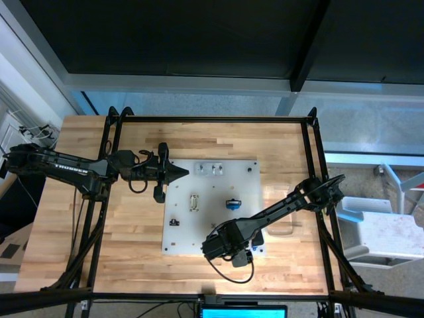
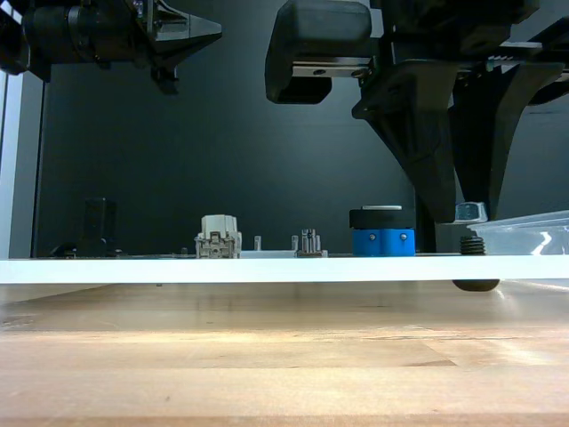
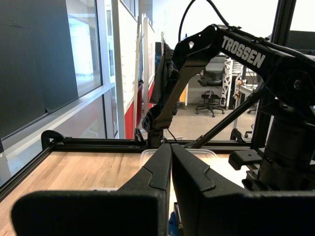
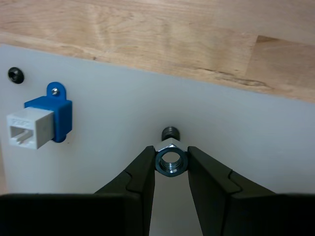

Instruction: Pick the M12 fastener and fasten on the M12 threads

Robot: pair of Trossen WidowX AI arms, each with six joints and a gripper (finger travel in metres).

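1. The desk (image 1: 99, 225) carries a white board (image 1: 192, 232) at its middle. I read both arms as reaching inward over it.
2. The left arm (image 1: 59, 169) lies along the board's far left edge. The left hand (image 1: 182, 172) hangs high above the board, and its fingers (image 3: 189, 182) are pressed together along a thin seam.
3. The right arm (image 1: 285, 209) runs down to the board's near right edge, with the right hand (image 4: 171, 157) pointing at the board.
4. A clear tray (image 2: 533, 236) lies on the desk just off the board's right side. In the low view it stands behind the stud. Whether anything lies in it I cannot tell.
5. A blue block (image 2: 382, 240) stands on the board near the right hand, on its left in the low view. A blue bracket (image 4: 47, 120) holding a white socket sits well apart from the fingers. In the low view the right hand's dark fingers (image 2: 436, 169) cover much of the near right area.
6. The nut (image 4: 171, 146) is pinched flat-to-flat between the right hand's fingertips. It is silver and six-sided, and its threaded bore is open to the wrist camera.
7. The stud (image 4: 170, 132) is short, black and upright. It shows just past the nut, and the low view shows its ribs bare. The nut is not on its stud.
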